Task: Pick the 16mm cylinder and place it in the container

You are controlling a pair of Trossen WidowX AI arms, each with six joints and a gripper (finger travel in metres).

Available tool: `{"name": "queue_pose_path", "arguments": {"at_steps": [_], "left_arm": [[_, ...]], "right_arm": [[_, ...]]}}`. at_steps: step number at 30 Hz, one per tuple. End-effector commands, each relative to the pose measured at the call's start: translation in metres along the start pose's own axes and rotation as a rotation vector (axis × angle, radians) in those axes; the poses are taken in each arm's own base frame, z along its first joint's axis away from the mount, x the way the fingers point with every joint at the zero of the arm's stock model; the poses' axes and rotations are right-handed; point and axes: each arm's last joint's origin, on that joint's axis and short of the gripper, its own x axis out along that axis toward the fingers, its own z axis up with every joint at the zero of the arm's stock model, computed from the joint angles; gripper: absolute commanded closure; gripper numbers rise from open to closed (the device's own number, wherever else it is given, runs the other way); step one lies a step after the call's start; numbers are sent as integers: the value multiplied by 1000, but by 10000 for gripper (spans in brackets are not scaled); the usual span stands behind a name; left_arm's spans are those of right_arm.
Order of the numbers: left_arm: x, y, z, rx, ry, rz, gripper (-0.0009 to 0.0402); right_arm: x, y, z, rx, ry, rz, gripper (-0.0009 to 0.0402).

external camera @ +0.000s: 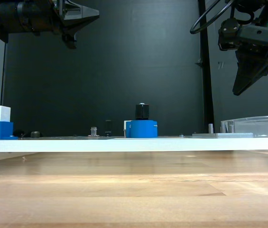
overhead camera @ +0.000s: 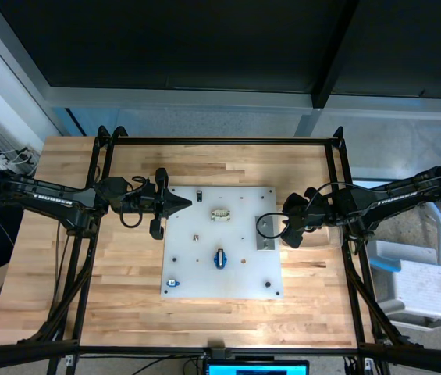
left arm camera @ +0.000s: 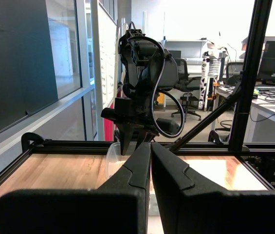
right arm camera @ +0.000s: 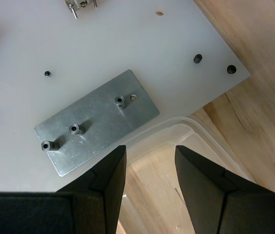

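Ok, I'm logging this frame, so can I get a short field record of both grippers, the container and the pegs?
left gripper: shut, empty, high over the white board's left edge
right gripper: open, empty, pointing down over the container's rim
container: on the table beside the board's right edge; no peg seen in the part visible
grey plate: on the board next to the container, three short pegs standing on it
16mm cylinder: cannot tell which peg it is

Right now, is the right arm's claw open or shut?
Open: the right gripper, above the container beside the metal plate, shows a wide gap between its fingers. The left gripper hangs over the board's left edge, shut.
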Motion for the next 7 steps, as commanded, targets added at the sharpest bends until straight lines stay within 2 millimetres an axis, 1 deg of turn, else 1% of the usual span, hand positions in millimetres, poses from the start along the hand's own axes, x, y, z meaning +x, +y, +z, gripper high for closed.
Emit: {"name": "queue_pose_path", "arguments": {"at_steps": [1, 7], "left_arm": [[0, 0, 0, 0, 0, 0, 393], [0, 0, 0, 0, 0, 0, 393]], "right_arm": [[0, 0, 0, 1, -1, 2, 256], [0, 0, 0, 2, -2, 3, 256]]}}
